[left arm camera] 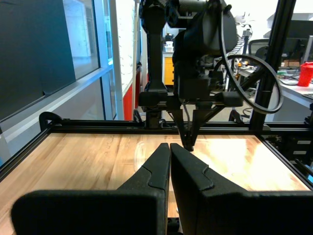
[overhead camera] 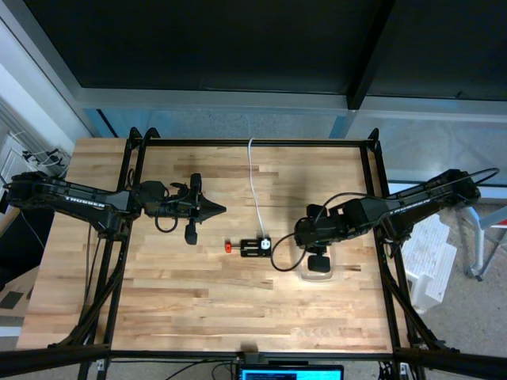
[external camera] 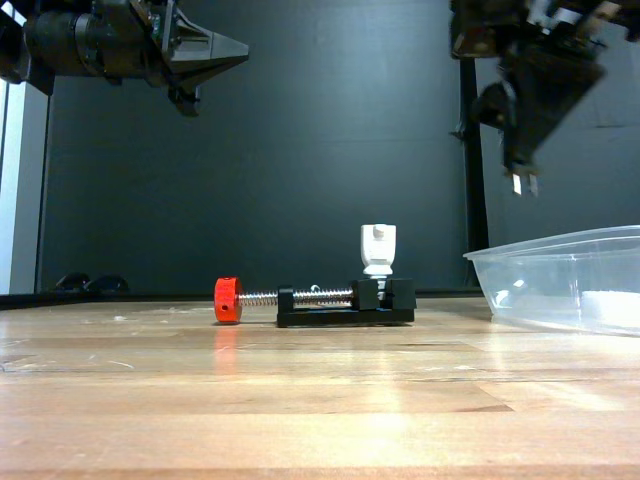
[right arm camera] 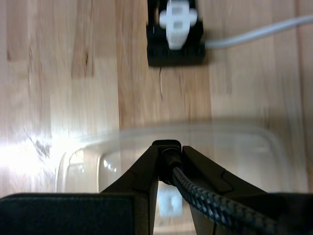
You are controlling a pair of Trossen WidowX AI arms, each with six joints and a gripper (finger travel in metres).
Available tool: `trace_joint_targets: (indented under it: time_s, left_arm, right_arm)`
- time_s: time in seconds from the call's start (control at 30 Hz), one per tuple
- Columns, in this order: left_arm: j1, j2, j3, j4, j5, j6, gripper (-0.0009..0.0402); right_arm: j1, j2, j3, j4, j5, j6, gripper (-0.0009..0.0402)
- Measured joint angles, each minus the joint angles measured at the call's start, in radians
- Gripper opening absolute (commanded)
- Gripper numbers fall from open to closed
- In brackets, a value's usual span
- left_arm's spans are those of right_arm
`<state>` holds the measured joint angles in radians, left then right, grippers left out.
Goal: Remove the power plug from the receptacle and place in the container
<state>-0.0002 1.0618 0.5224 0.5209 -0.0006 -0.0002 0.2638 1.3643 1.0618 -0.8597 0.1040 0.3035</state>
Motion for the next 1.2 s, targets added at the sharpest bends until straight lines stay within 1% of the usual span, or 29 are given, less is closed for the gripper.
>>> trace_joint_targets:
  time_s: [0.23, 0.4, 0.5, 0.6, 0.67, 1.2]
  left_arm:
    - [0.000, 0.000, 0.000, 0.000, 0.000, 0.000, 0.0000]
    - [0.000, 0.000, 0.000, 0.000, 0.000, 0.000, 0.0000]
    - [0.000, 0.000, 0.000, 0.000, 0.000, 0.000, 0.0000]
    - [0.000, 0.000, 0.000, 0.000, 0.000, 0.000, 0.0000]
    - [0.000, 0.000, 0.000, 0.000, 0.000, 0.000, 0.0000]
    - [0.000, 0.000, 0.000, 0.000, 0.000, 0.000, 0.0000]
  right_arm:
    - [0.020, -0.061, -0.121, 0.011, 0.000, 0.046, 0.0000]
    - [0.025, -0.077, -0.177, 0.012, 0.000, 0.105, 0.0002]
    - [0.025, -0.083, -0.198, 0.022, 0.007, 0.116, 0.0014]
    - [0.023, -0.085, -0.217, 0.038, 0.015, 0.125, 0.0036]
    - [0.022, -0.088, -0.230, 0.041, 0.035, 0.129, 0.0054]
    - [0.022, -0.105, -0.221, 0.047, 0.021, 0.164, 0.0196]
